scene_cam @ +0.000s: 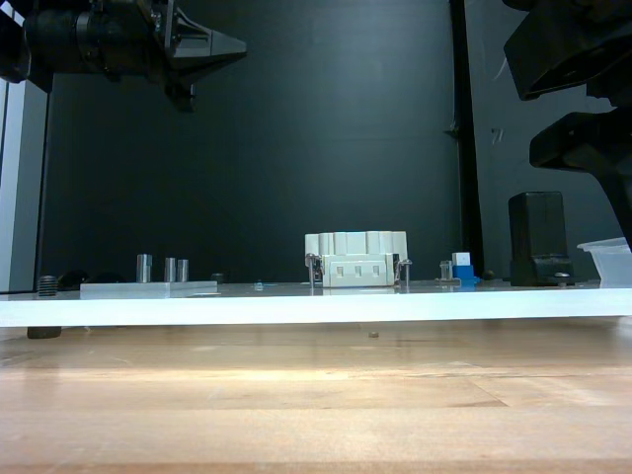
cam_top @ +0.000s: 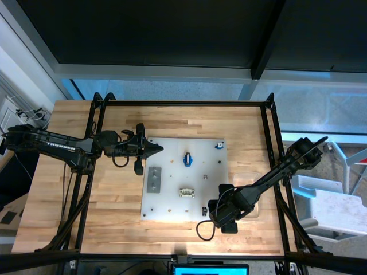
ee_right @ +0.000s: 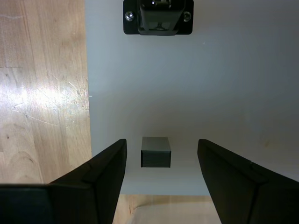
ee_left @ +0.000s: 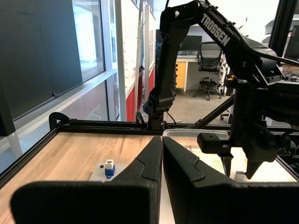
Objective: Pick the 16mm bar from the taskboard and place it in the container
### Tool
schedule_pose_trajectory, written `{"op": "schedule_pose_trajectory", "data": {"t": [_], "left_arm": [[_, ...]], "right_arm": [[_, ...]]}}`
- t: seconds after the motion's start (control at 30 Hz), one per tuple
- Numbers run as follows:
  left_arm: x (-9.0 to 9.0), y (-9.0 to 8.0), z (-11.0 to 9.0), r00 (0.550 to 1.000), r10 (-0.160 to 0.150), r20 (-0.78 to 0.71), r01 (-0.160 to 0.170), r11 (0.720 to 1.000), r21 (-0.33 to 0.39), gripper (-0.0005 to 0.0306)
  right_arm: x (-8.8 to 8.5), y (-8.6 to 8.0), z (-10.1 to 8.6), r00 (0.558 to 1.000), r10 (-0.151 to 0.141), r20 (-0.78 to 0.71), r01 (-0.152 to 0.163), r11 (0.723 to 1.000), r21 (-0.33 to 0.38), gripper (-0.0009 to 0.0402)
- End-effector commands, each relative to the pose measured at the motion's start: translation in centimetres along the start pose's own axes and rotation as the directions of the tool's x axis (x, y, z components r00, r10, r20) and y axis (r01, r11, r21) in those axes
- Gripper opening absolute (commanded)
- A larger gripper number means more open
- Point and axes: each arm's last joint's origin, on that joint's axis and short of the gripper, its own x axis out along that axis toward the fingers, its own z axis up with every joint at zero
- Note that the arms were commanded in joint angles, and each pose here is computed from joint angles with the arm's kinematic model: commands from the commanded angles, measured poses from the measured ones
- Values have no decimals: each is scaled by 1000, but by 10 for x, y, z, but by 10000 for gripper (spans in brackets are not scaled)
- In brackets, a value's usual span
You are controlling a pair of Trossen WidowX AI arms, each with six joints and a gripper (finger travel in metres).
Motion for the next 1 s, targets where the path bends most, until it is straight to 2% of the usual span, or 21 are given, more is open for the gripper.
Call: {"op": "schedule_pose_trajectory", "data": {"t": [0.03, 0.5, 1.0], "left_arm": [[0, 0, 0, 1000, 0, 0, 0, 1000, 0, 0], [0, 0, 0, 1000, 0, 0, 0, 1000, 0, 0], [0, 0, 0, 1000, 0, 0, 0, 1000, 0, 0]], "right_arm": [[0, 0, 0, 1000, 0, 0, 0, 1000, -1, 182], [0, 1, 0, 1000, 1, 1, -1, 1000, -2, 90], [0, 1, -1, 1000, 3, 3, -3, 1000, -3, 42]]}}
